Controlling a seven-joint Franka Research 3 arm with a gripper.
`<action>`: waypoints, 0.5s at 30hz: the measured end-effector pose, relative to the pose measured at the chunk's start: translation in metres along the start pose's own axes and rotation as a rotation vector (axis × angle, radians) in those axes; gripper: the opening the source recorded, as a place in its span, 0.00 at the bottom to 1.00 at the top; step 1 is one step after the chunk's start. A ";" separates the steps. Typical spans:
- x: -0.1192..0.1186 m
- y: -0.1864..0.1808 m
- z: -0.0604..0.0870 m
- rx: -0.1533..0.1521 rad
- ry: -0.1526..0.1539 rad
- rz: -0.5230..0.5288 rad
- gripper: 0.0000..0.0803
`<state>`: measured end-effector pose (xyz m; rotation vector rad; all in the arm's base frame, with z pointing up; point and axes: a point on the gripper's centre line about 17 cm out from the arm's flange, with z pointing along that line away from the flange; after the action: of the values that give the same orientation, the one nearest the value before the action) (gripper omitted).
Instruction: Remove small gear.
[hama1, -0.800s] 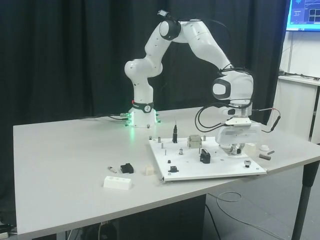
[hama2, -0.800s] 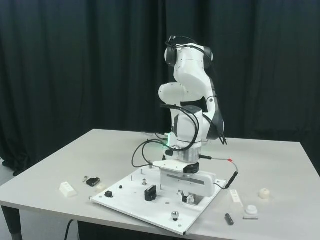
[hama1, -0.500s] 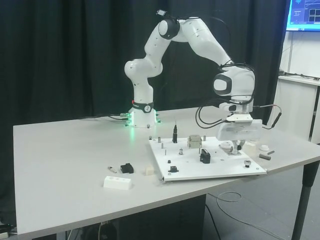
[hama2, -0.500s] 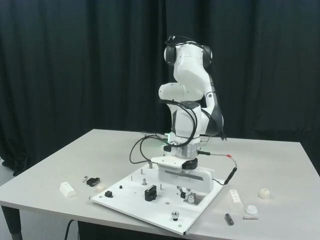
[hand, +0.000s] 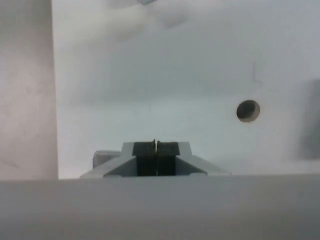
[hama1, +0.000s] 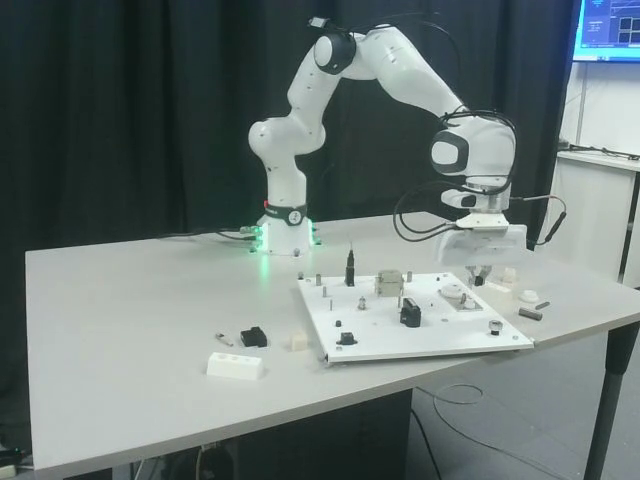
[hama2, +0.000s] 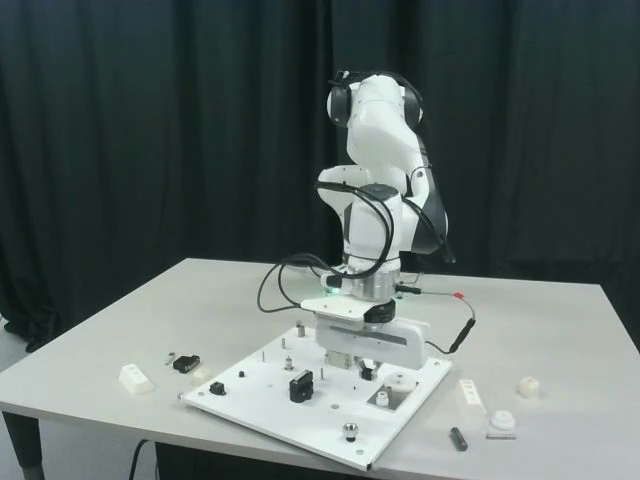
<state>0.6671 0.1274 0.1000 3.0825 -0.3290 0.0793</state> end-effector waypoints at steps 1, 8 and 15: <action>0.000 0.000 -0.001 -0.001 -0.002 -0.001 0.00; -0.003 0.000 -0.009 -0.003 -0.014 -0.007 0.00; -0.006 -0.001 -0.011 -0.005 -0.022 -0.014 0.00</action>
<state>0.6607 0.1306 0.1101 3.0823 -0.3084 0.0445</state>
